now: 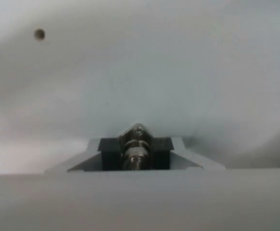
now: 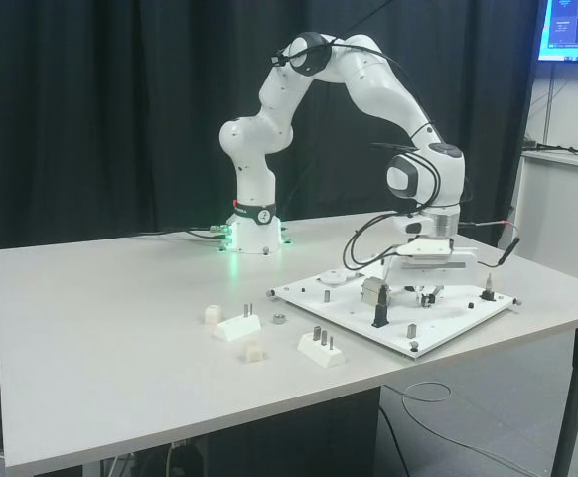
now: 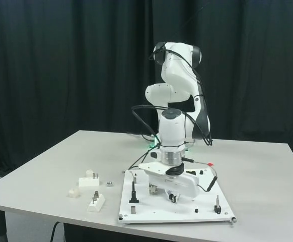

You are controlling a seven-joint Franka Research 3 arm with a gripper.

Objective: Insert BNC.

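A robotics laboratory or test cell: a white robot arm (image 2: 359, 89) is bolted on a grey table (image 2: 100, 298), with green lights at its base and black cables trailing from it. Black curtains (image 3: 61, 65) close off the space behind the table, and part of a wall screen (image 2: 574, 30) shows in an upper corner of the first room view. On the table lie a white board (image 3: 207, 212) carrying small fixtures and several small white blocks (image 3: 88, 182) holding pins.
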